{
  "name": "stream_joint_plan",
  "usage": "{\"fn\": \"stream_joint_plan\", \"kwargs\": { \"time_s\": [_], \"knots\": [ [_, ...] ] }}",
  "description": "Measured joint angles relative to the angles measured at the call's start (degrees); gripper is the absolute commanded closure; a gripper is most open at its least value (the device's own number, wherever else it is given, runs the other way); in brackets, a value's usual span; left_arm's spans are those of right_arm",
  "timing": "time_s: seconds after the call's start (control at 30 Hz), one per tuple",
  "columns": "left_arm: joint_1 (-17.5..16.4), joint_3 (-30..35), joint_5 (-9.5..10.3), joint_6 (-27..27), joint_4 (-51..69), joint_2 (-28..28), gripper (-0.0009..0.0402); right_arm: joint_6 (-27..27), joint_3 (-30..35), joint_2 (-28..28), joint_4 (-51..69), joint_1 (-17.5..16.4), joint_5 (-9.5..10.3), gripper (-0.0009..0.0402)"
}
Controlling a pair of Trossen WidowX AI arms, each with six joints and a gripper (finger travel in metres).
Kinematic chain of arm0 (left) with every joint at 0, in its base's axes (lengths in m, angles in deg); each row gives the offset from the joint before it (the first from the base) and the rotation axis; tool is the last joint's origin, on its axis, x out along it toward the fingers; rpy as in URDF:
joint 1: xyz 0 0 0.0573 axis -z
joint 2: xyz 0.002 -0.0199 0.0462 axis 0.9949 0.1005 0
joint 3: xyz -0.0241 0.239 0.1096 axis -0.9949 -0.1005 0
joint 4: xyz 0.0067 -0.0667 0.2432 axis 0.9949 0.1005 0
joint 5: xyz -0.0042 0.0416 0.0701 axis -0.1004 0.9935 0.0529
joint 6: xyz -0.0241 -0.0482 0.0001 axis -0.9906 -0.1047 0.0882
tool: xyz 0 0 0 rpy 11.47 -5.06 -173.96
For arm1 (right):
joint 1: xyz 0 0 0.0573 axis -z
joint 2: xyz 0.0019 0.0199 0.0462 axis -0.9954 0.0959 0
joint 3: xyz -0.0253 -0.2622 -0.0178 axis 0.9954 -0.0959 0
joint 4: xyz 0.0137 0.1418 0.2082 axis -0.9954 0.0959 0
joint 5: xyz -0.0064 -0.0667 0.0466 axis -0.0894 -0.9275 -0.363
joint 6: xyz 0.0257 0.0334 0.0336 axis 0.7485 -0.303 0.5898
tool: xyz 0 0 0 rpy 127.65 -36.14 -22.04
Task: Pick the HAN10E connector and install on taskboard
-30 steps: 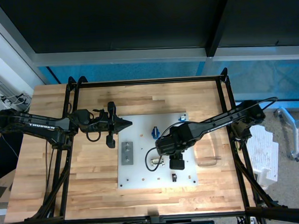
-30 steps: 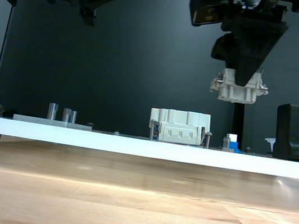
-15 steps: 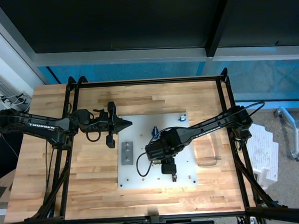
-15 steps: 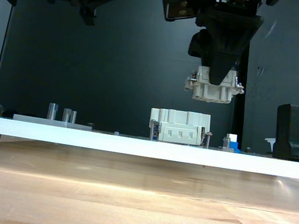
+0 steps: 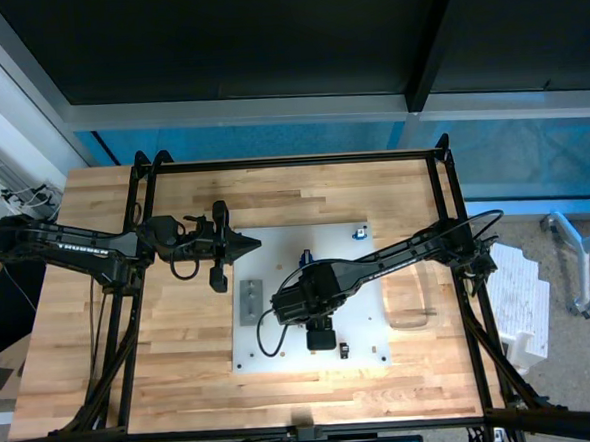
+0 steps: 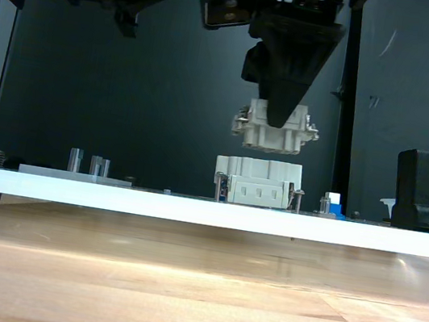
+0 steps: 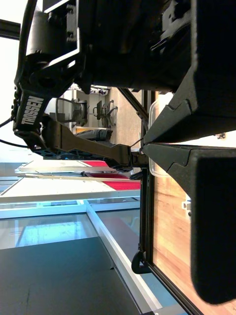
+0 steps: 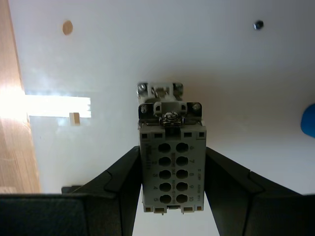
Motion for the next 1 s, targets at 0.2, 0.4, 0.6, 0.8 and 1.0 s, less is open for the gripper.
{"fn": "stream_joint_plan", "kwargs": {
  "time_s": [0.2,0.4,0.6,0.8,1.0],
  "knots": [
    [0.00,0.00,0.00,0.02,0.00,0.00,0.0392,0.04,1.25,1.05,0.15,-0.13,0.02,0.0370],
    [0.00,0.02,0.02,0.02,0.00,0.00,0.0392,0.46,1.22,1.09,-0.17,-0.39,0.00,0.0370],
    [0.00,0.02,0.02,0.00,-0.02,0.02,0.0392,0.44,1.03,1.79,-0.55,-0.57,0.13,0.0370],
    [0.00,0.02,0.02,0.02,-0.02,0.00,0.0392,0.39,1.01,1.79,-0.79,-0.61,-0.44,0.0370],
    [0.00,0.02,0.00,0.02,-0.02,0.00,0.0392,0.33,0.96,2.23,-1.33,-0.59,-0.39,0.0370]
  ]
}}
